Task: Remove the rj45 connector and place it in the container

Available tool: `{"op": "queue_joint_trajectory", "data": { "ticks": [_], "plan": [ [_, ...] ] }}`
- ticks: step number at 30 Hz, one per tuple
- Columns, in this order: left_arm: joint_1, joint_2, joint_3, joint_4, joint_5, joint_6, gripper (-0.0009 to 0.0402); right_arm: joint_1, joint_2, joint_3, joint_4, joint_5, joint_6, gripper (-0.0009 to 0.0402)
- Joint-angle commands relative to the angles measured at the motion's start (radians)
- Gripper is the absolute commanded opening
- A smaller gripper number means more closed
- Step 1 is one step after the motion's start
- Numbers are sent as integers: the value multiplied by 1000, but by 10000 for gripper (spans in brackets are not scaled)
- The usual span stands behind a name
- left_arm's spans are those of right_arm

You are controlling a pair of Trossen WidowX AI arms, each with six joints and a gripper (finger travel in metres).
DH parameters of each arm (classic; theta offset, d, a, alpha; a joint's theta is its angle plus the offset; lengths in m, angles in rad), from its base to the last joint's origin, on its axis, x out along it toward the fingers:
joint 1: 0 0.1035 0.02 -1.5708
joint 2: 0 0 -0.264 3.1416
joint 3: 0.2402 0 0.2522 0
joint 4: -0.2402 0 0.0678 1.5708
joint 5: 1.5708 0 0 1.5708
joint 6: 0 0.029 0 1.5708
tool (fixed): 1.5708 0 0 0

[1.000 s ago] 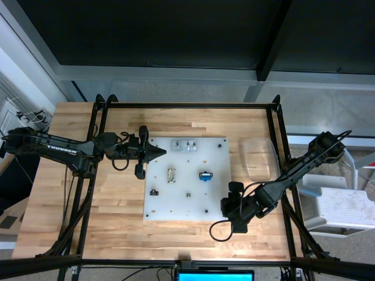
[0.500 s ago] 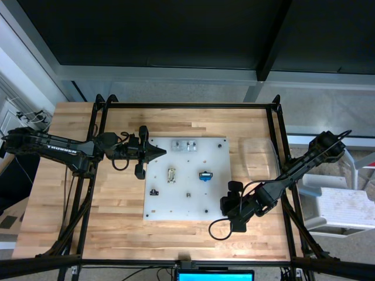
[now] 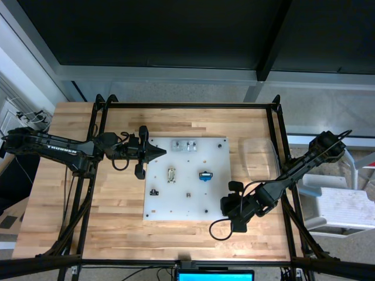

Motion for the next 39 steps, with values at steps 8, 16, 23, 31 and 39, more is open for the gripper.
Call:
{"op": "queue_joint_trajectory", "data": {
  "ticks": [8,16,23,31,39],
  "plan": [
    [0,0,0,0,0,0,1,0,0,-5,0,-4,-2,59],
    [0,0,0,0,0,0,1,0,0,-5,0,-7,-3,-3],
    [0,0,0,0,0,0,1,0,0,-5,0,-1,-2,1],
    [0,0,0,0,0,0,1,1,0,-4,8,0,-2,0],
    [0,0,0,0,0,0,1,2,-11,10,-3,0,-3,0]
  ]
}}
